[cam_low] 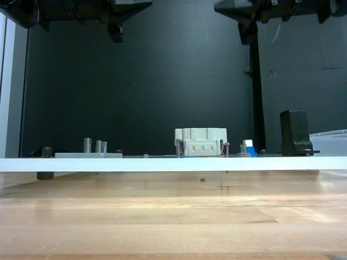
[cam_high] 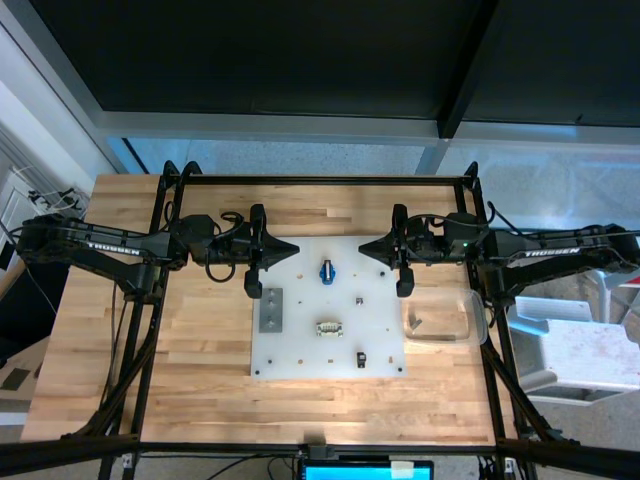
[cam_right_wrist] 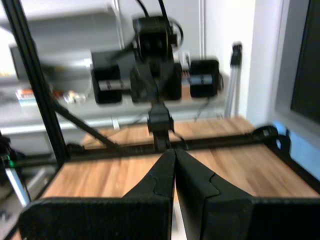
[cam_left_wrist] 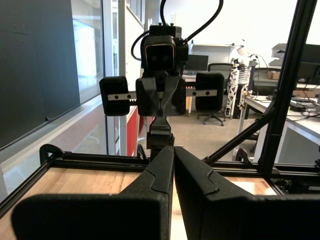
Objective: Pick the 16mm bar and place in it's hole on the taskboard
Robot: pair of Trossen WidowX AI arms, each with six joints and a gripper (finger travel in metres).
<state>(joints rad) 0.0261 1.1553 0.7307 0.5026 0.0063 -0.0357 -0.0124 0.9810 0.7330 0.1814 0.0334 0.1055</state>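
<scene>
Left gripper (cam_high: pixel 253 290): shut, fingertips (cam_left_wrist: pixel 162 165) pressed together, gripping nothing and touching nothing; hung high over the far left edge of the white taskboard (cam_high: pixel 300 350). Right gripper (cam_high: pixel 404 287): likewise closed on nothing, fingers (cam_right_wrist: pixel 165 170) meeting at the tips; raised over the far right edge of the taskboard, facing the left gripper across it. 16mm bar: in neither gripper; cannot tell for certain which piece it is. Below the left gripper and just nearward of its tips, a grey block (cam_high: pixel 271 310) on the taskboard; three short metal pegs (cam_low: pixel 87 145) standing upright on it in the low view. Below the right gripper, nearward and slightly outward, a clear plastic bin (cam_high: pixel 470 318) beside the taskboard; a small grey piece (cam_high: pixel 415 322) lying free inside. Between the two grippers and lower, a blue part (cam_high: pixel 326 271); further nearward, a beige connector (cam_high: pixel 328 328) and a black piece (cam_high: pixel 361 358).
</scene>
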